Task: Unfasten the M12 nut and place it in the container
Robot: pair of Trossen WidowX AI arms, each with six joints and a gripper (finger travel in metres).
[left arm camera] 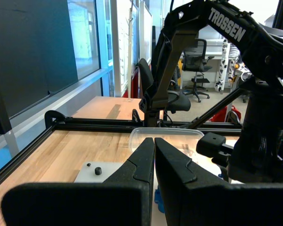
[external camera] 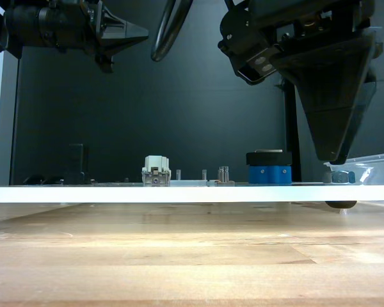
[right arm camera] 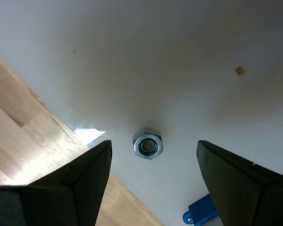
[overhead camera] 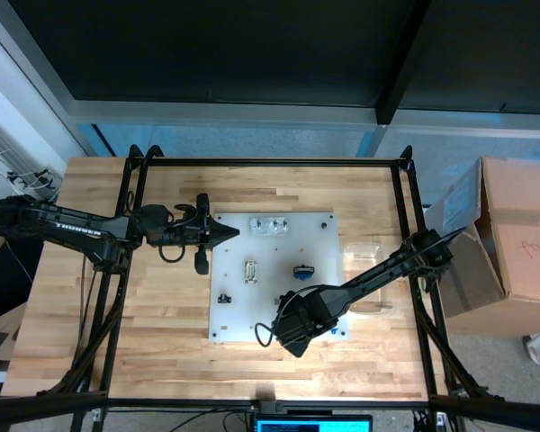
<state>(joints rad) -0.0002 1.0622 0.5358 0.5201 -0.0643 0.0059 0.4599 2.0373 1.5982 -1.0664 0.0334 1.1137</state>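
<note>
The left tool [overhead camera: 232, 233] hangs above the far left edge of the white board [overhead camera: 238, 315]. Its fingers are pressed together on nothing and point across toward the right. Held high and off to that side, it looks parked to leave the working corner free.

Toward the board's near right edge the M12 nut [right arm camera: 148, 144] sits on its stud, low against the board, with a dark core filling its bore. It is not in the container. The right tool [external camera: 336, 153] points straight down over it, fingers spread wide. The nut is centred between them and touched by neither. I read that alignment as set up for closing on the flats and turning, so I judge the unfastening unfinished.

Bare board surrounds the nut, though a small blue piece [right arm camera: 200, 214] lies near it and the board's near edge runs just beside.

The clear container [overhead camera: 364, 250] rests on the desk [overhead camera: 162, 315] just beside the board's right edge, partly beneath the right arm. That makes a short carry, with nothing visible in the way.
</note>
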